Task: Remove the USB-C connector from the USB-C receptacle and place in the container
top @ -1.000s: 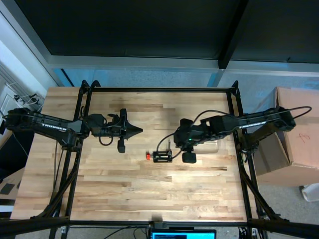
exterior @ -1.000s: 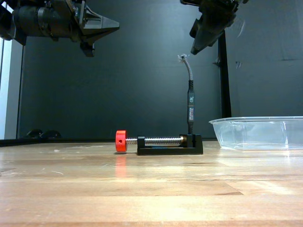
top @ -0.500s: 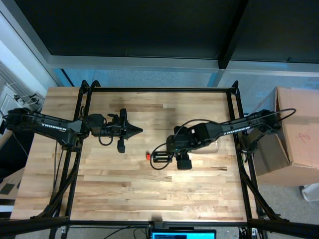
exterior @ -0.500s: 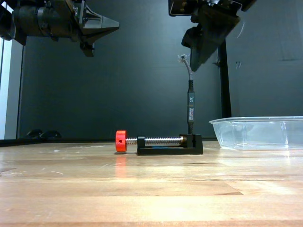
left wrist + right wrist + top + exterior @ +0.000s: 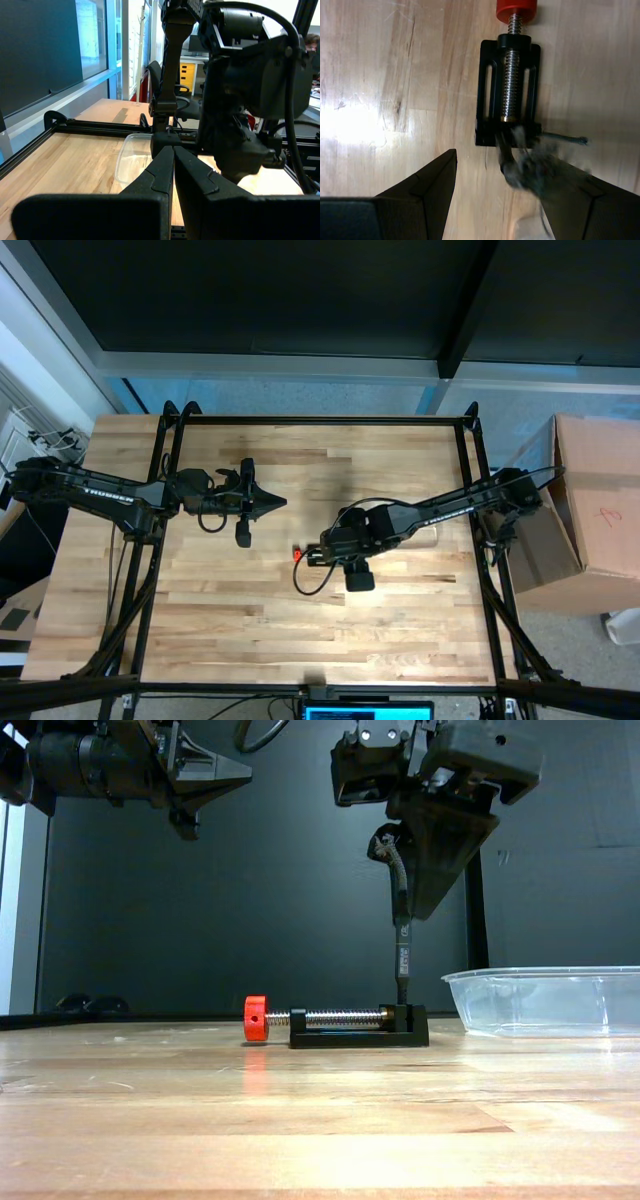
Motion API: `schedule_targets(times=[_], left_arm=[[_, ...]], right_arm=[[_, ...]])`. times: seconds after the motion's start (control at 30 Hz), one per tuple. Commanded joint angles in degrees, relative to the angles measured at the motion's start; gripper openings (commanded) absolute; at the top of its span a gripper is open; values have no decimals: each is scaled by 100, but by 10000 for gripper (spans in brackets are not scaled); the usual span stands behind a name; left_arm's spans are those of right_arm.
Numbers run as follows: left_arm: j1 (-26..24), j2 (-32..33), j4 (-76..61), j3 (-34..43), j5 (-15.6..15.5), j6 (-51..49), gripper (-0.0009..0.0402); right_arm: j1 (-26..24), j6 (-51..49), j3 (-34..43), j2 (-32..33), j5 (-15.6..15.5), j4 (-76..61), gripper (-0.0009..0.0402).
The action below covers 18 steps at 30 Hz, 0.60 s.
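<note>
USB-C connector (image 5: pixel 403 955) seated upright in USB-C receptacle (image 5: pixel 404 1012).
Right gripper (image 5: pixel 422 905): fingers open, either side of its cable. Left gripper (image 5: pixel 240 769): fingers closed, hovering well apart above the surface (image 5: pixel 300 1120).

container (image 5: pixel 545 1005) just right of clamp (image 5: pixel 350 1025)

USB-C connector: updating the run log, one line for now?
USB-C connector: seated upright in receptacle | right gripper: open, alongside its cable | left gripper: shut, raised at left
</note>
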Motion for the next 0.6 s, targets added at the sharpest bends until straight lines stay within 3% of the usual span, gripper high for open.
schedule_targets(times=[0.03,0.6], left_arm=[[2,2,2,2,0,2,0],[2,2,2,2,0,2,0]], right_arm=[[0,-2,-4,74,13,39,188],[-31,-4,-4,63,267,114,34]])
